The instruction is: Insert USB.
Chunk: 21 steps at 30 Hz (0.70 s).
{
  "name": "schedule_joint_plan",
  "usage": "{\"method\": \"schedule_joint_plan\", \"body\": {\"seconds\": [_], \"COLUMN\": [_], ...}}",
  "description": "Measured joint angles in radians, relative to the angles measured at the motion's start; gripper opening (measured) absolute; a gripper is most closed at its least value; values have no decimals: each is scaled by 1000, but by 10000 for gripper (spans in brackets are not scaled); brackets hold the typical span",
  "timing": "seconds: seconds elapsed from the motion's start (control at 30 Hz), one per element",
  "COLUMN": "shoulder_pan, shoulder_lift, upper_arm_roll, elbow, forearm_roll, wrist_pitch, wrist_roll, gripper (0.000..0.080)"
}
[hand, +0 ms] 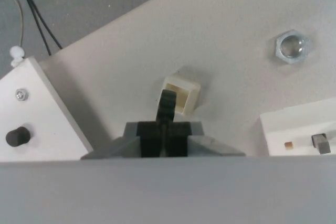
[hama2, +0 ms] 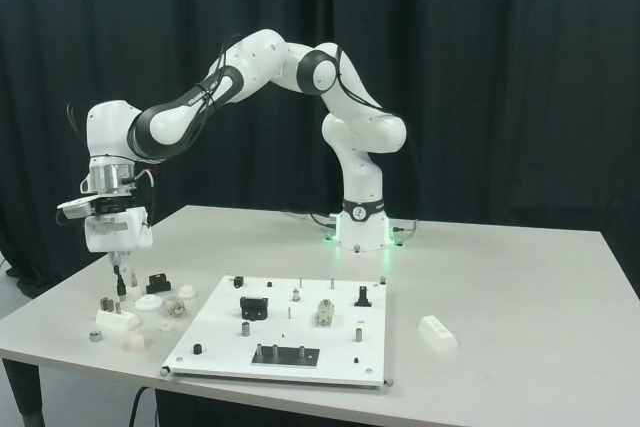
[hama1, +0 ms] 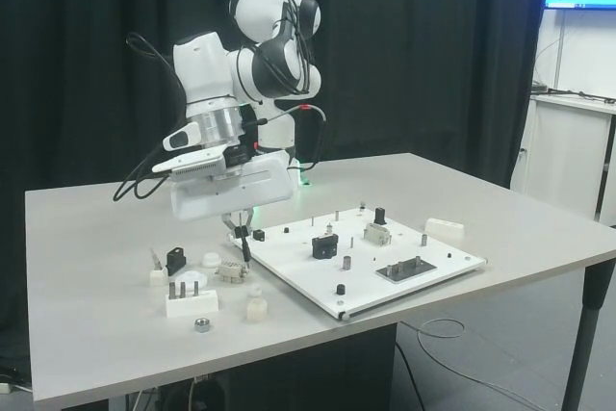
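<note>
At centre of the wrist view, the hand (hand: 167, 109) pinches a black USB plug (hand: 167, 103), its tip over a small white square socket block (hand: 182, 94) on the grey counter (hand: 226, 19).

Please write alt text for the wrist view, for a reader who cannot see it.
The tool holds a black plug above a small white square socket on the grey table. A metal nut lies nearby, apart from it.
</note>
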Motion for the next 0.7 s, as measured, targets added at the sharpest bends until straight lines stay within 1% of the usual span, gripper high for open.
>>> {"method": "schedule_joint_plan", "body": {"seconds": [0.37,0.5,0.7], "shoulder_pan": [4,8,21], "shoulder_lift": [0,-2,-14], "upper_arm_roll": [1,4,13], "elbow": [0,0,-3], "forearm_roll": [-7,-8,-13], "wrist_pitch": [-6,-13,-33], "wrist_roll": [-14,-65,-176], "gripper": [23,23,23]}}
